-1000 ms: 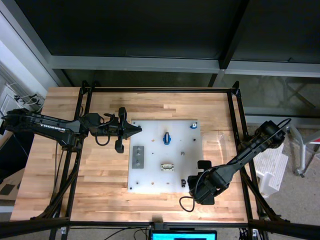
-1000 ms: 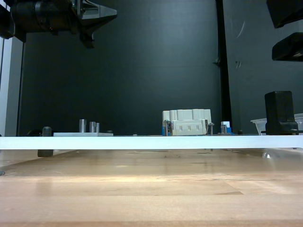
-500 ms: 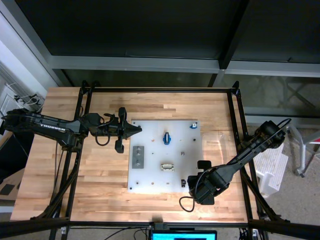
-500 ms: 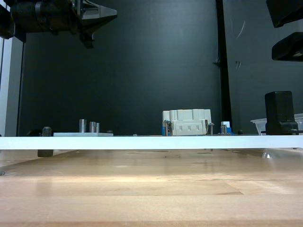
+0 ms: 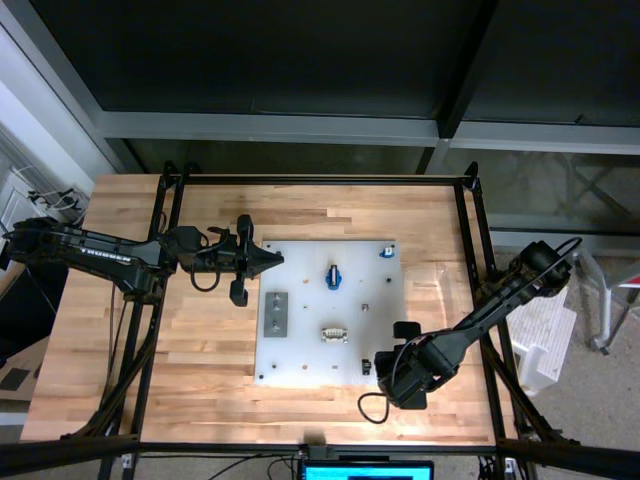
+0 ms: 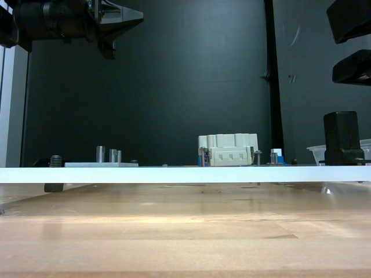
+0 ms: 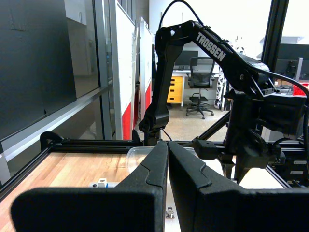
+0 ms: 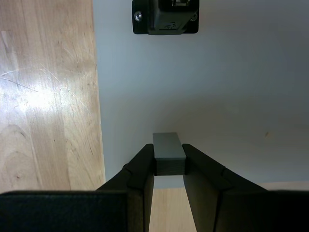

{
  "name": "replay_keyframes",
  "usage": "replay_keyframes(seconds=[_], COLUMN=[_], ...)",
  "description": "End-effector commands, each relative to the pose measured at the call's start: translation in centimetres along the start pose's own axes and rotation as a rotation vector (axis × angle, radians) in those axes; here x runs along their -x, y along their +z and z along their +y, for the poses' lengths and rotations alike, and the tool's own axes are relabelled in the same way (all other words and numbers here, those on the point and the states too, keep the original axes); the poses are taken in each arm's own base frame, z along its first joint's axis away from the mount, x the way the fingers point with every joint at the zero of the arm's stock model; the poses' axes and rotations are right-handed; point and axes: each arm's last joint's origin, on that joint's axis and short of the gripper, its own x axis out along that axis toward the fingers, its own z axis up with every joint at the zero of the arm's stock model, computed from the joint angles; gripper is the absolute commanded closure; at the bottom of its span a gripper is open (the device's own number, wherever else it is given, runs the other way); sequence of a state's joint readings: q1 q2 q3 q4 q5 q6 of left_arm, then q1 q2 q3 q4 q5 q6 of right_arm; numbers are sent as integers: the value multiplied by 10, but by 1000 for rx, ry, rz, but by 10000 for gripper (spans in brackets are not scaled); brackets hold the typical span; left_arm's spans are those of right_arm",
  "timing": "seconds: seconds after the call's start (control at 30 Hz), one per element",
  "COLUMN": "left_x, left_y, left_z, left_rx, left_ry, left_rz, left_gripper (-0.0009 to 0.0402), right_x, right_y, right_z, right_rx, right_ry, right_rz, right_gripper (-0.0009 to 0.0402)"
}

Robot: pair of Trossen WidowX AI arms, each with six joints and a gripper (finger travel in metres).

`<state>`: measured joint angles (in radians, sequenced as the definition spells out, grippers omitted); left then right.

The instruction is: Pick the 16mm bar and install on taskboard

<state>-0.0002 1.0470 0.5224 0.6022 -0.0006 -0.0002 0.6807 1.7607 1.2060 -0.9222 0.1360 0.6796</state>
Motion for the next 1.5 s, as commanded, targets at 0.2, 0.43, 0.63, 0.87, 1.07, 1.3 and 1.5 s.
replay_keyframes(seconds=[0.2, 0.43, 0.63, 0.87, 1.07, 1.3, 1.5], left_x=[0, 0, 0, 0, 0, 0, 0], left_y=[0, 0, 0, 0, 0, 0, 0], left_z=[0, 0, 0, 0, 0, 0, 0], left_rx=[0, 0, 0, 0, 0, 0, 0], left_ry=[0, 0, 0, 0, 0, 0, 0], left_rz=[-1, 0, 0, 0, 0, 0, -1], left_gripper=[393, 393, 393, 393, 393, 393, 393], right_x=[-3, -3, -3, -3, 0, 14, 28], right_y=[-1, -1, -1, 0, -1, -2, -9], right_z=[-1, -1, 0, 0, -1, -4, -11], right_rx=[-1, 7, 4, 3, 5, 0, 11], right_ry=[-6, -3, -1, 2, 7, 37, 53], right_rz=[2, 0, -4, -7, -12, -35, -13], right_gripper=[393, 386, 336, 260, 196, 157, 155])
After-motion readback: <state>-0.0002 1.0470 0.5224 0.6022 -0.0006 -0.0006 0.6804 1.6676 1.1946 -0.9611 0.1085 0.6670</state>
